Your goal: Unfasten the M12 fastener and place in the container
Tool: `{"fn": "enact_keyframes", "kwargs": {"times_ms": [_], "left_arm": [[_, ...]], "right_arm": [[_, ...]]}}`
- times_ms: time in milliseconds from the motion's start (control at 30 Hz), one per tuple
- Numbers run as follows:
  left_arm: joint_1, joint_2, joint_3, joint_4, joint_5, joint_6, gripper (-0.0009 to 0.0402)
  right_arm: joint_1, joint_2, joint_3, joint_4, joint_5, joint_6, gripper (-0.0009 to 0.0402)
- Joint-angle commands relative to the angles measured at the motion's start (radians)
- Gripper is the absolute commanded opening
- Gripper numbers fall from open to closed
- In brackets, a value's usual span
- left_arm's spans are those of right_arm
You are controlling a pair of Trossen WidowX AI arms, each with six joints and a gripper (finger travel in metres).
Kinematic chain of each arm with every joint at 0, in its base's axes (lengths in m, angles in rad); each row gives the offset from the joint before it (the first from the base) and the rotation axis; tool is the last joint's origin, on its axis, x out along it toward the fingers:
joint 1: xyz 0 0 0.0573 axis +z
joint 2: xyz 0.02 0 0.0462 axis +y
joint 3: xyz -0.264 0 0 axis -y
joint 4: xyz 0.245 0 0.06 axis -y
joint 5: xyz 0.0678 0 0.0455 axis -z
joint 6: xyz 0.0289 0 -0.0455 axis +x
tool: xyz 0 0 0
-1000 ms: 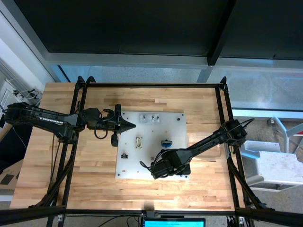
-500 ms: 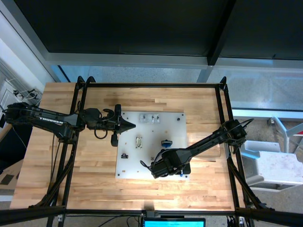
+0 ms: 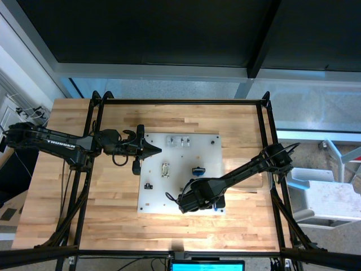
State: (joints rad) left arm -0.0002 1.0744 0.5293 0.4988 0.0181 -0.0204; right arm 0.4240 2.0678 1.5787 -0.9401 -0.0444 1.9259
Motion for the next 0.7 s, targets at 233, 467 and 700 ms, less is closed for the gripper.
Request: {"fn": "enact_keyframes", "kwargs": {"times_ms": [233,467,700], "left_arm": [[0.000,0.000,0.000,0.000,0.000,0.000,0.0000],[0.000,0.000,0.000,0.000,0.000,0.000,0.0000],[0.000,0.000,0.000,0.000,0.000,0.000,0.0000]], "right_arm": [[-0.001,-0.004,0.000,-0.005,-0.002,-0.098,0.0014],[-0.001,-0.018,0.000,-0.013,-0.002,-0.489,0.0002],[-0.001,-0.032,0.000,-0.019,-0.016,-0.916,0.0000]]}}
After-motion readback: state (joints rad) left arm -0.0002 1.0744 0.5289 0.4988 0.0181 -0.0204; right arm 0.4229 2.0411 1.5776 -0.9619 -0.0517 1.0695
